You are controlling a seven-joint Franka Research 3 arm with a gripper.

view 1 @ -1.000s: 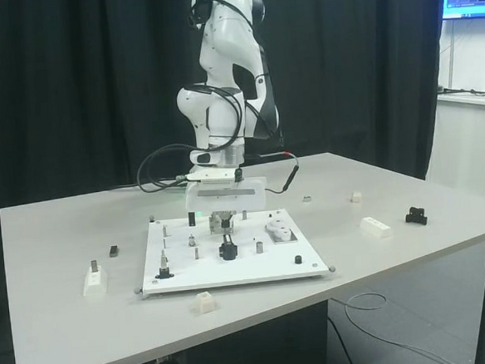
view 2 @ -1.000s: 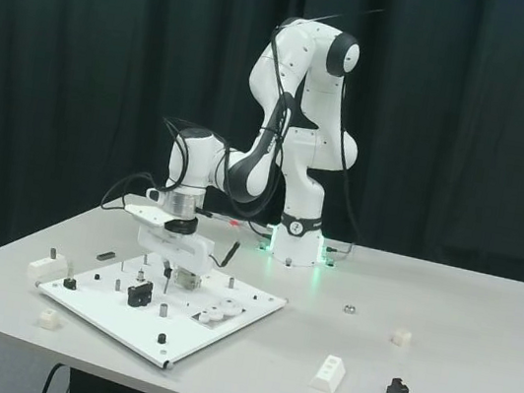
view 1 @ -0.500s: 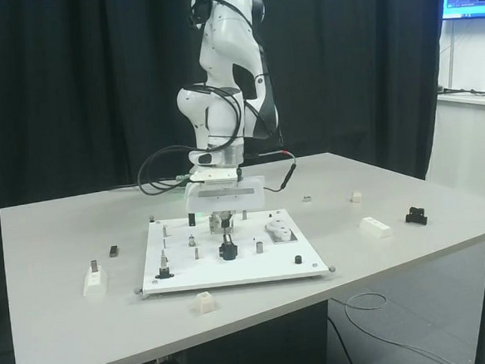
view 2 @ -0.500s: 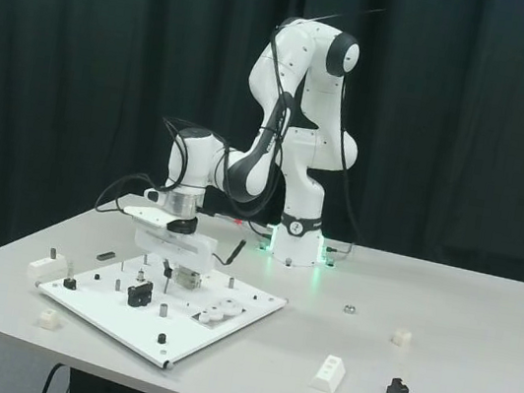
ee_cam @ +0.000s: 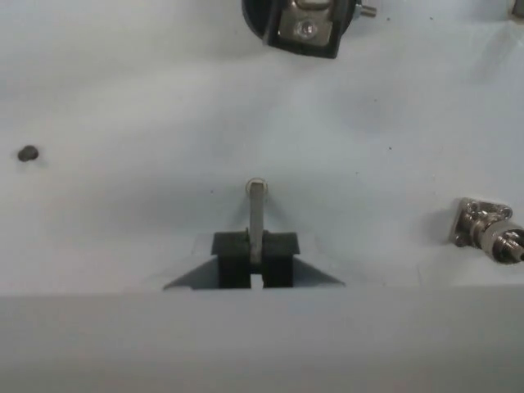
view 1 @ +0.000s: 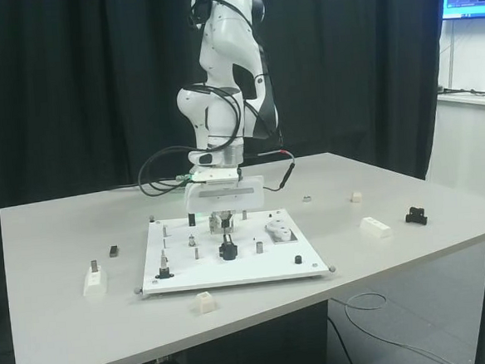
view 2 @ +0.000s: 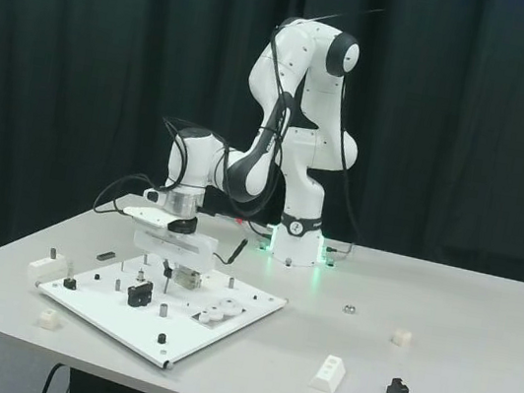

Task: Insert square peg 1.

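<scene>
— Where is the gripper, and what does it hold?

— It hangs low over the white board, near the middle of it. In the wrist view the two black fingers are narrow and pinch a thin grey peg between them. The peg stands upright and its far end is at the board surface or just above; I cannot tell if it touches.

— What is around it on the board?

— In the first room view a black fitting stands just beside the gripper, at about 6 o'clock from it. A white block with round holes lies at 3 o'clock, near the board edge.

— And outside the board?

— On the grey table, a white holder with a small peg sits at 9 o'clock from the board, and a small white cube at 6 o'clock, just beside the board edge.
</scene>
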